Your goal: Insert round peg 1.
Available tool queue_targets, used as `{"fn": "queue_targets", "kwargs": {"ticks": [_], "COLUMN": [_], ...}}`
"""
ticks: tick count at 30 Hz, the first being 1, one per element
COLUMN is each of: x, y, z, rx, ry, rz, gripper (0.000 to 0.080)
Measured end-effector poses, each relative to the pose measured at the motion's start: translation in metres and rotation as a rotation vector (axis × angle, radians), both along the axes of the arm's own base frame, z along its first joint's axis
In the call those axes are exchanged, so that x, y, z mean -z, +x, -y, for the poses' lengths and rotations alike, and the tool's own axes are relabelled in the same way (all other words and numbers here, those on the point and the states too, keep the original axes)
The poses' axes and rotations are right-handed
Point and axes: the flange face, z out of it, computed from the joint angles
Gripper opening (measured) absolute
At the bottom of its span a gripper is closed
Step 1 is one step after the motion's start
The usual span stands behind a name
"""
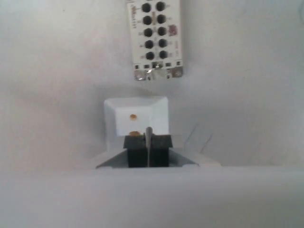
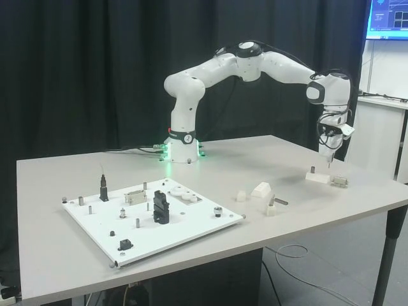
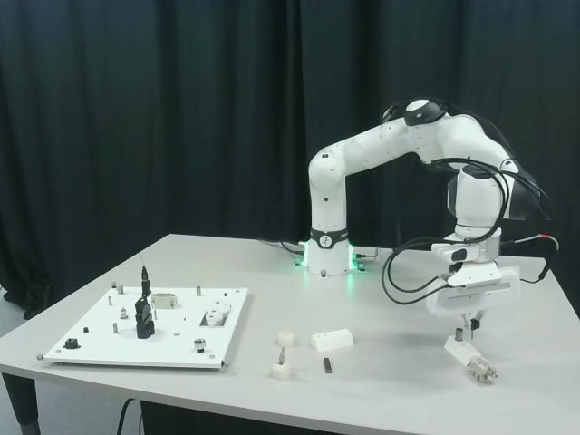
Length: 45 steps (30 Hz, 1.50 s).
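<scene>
My gripper is shut on a thin grey round peg that stands upright between the black fingers. It hangs just above a small white holder block at the far right of the table. From the first room view the gripper is over that block; from the second room view the gripper hovers over it. The white assembly board with its holes and fixtures lies far off at the table's left side.
A white strip with black dots lies beside the holder block. Mid-table sit several small white blocks, one carrying a peg. The table edge runs close behind the gripper.
</scene>
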Motion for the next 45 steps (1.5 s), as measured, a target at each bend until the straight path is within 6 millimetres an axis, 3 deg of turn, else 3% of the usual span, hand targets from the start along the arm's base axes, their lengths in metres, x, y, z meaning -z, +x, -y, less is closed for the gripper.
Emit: {"fn": "queue_targets", "kwargs": {"ticks": [15,25,34,45], "x": [-0.007,-0.014,-0.023,-0.035], "y": [0.023,0.046,0.070,0.090], "z": [0.031,0.073,0.137,0.240], "rx": [0.021,0.013,-0.007,-0.029], "ry": [-0.036,-0.099,-0.180,-0.241], "rz": [0.031,0.043,0.039,0.030], "gripper": [0.0017,0.0017,0.0017,0.0017]}}
